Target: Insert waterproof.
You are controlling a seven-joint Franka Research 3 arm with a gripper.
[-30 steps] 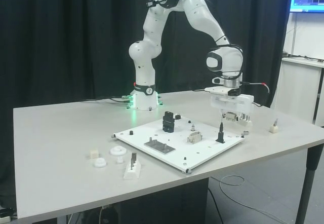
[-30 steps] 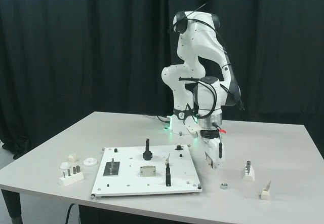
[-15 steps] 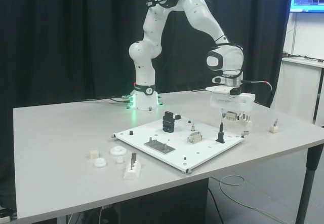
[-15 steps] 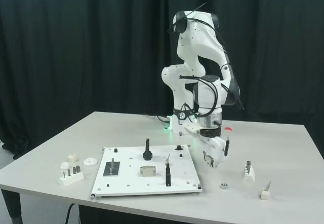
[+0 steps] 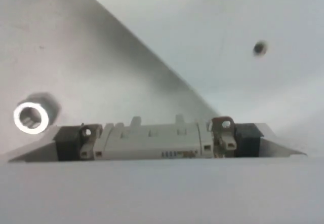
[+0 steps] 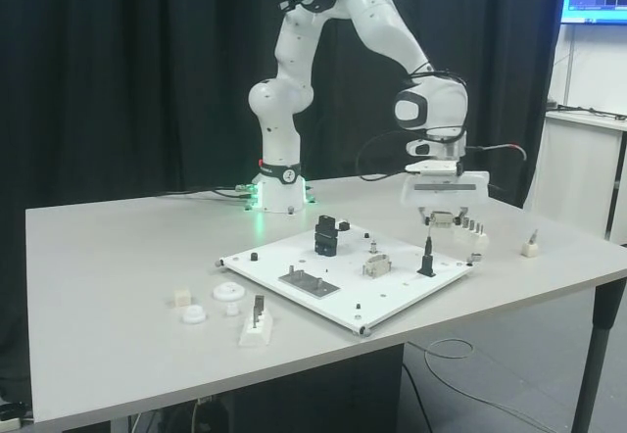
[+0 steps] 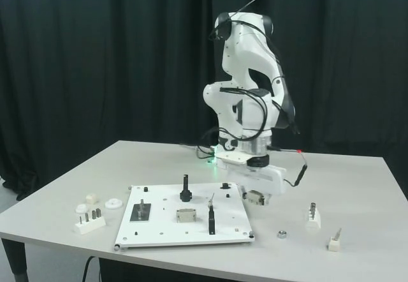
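Waterproof connector [image 5: 152,142]: pale grey, oblong body with ribbed top and small tabs at each end, lying level between two black fingers [image 5: 68,143], clamped at both ends. It hangs in the air just above the white board [image 7: 159,228], at its edge nearest the robot base.

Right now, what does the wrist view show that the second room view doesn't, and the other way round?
Only the wrist view shows the connector close up, held across between the gripper fingers, with its two end lugs visible. Only the second room view shows the whole arm, the board's fixtures such as the black post, and the small white blocks off the board. Both show the white board, the grey table and the nut lying on it.
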